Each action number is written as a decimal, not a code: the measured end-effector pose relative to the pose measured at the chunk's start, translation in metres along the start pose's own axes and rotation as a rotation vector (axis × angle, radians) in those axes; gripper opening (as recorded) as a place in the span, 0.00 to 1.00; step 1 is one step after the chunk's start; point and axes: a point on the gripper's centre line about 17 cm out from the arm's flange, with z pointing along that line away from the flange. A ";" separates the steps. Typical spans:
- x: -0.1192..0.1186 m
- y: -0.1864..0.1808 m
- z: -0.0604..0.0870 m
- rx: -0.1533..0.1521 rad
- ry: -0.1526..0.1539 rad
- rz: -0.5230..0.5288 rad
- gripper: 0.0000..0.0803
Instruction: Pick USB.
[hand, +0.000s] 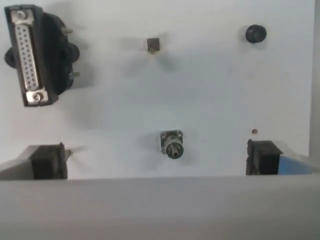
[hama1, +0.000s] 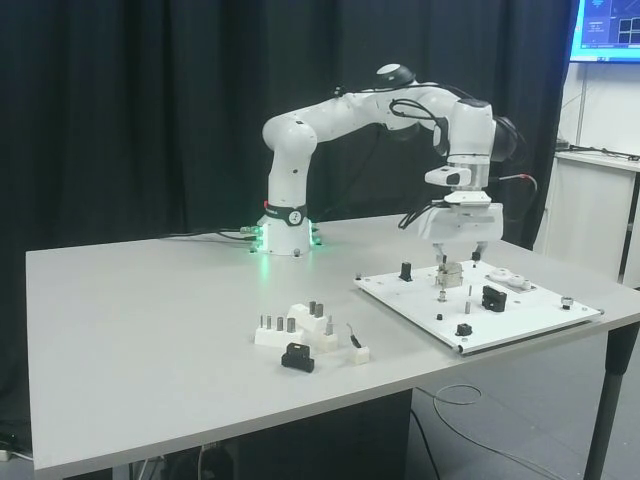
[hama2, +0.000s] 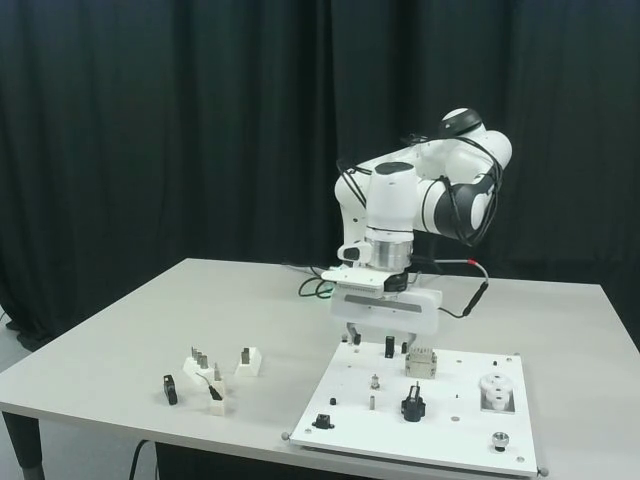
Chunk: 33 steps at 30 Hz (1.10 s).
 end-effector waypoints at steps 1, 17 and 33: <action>0.001 0.000 0.000 0.001 0.001 0.001 1.00; 0.024 0.046 -0.008 -0.063 0.027 -0.117 1.00; 0.041 0.122 -0.008 -0.065 0.019 -0.080 1.00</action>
